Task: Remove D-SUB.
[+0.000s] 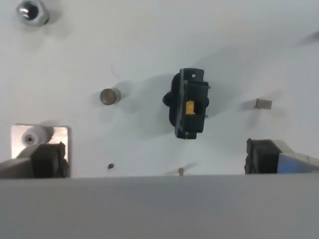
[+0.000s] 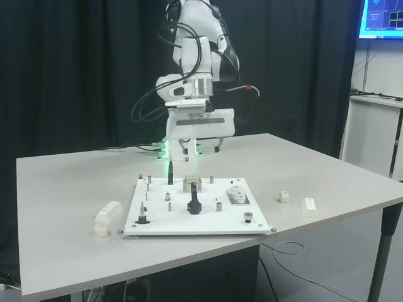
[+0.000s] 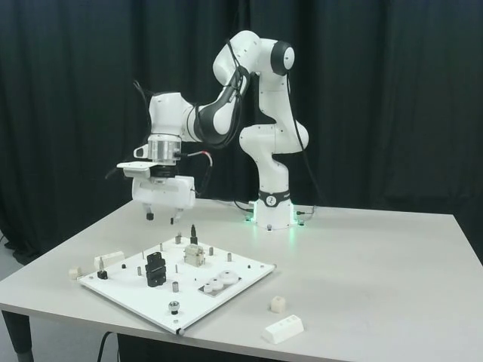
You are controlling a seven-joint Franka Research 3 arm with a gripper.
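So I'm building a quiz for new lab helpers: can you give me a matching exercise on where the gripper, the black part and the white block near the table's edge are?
Things:
A. gripper
B. black part
C. white block

Places:
1. standing upright on the white board
2. lying on the grey table, off the board
3. in the air, open, touching nothing

Pairs: A-3, B-1, C-2

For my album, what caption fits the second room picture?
White robot arm holds its claw above the white board of parts on a grey table.
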